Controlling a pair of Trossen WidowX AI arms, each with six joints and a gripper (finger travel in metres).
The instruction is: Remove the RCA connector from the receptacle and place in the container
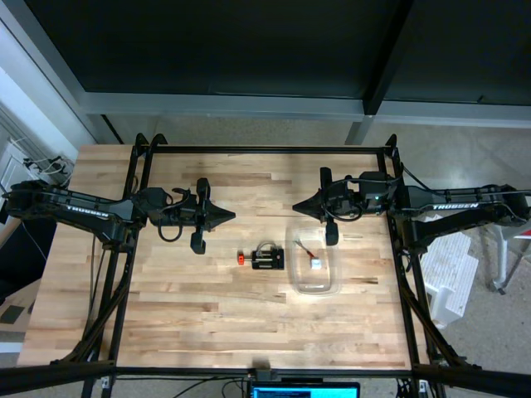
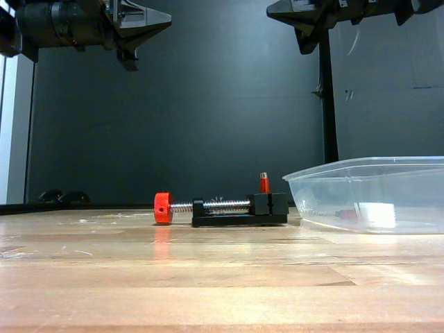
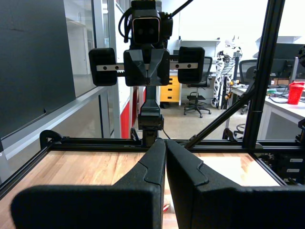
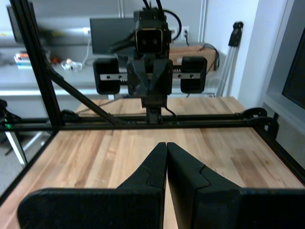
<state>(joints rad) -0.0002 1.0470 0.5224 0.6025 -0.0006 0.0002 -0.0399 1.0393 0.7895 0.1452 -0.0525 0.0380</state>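
The receptacle (image 1: 267, 259) is a small black block with a round red end cap (image 1: 241, 259), lying mid-table. In the low view a short red stub (image 2: 263, 182) stands up from the receptacle (image 2: 239, 208). The container (image 1: 330, 282), a clear tub, sits just right of it. Inside lie a slim red RCA connector (image 1: 304, 246) with a dark pin and a small white cube (image 1: 317, 263). The connector shows faintly through the container wall (image 2: 347, 215). My left gripper (image 1: 231, 215) hovers shut, up and to the left of the block. My right gripper (image 1: 296, 207) hovers shut behind the tub. Neither holds anything.
A black frame rail (image 1: 265, 150) runs along the table's far edge, with side rails under both arms. Bare wood (image 1: 207, 323) stretches from the block and tub to the near edge. A screen (image 1: 303, 390) pokes in at the near edge.
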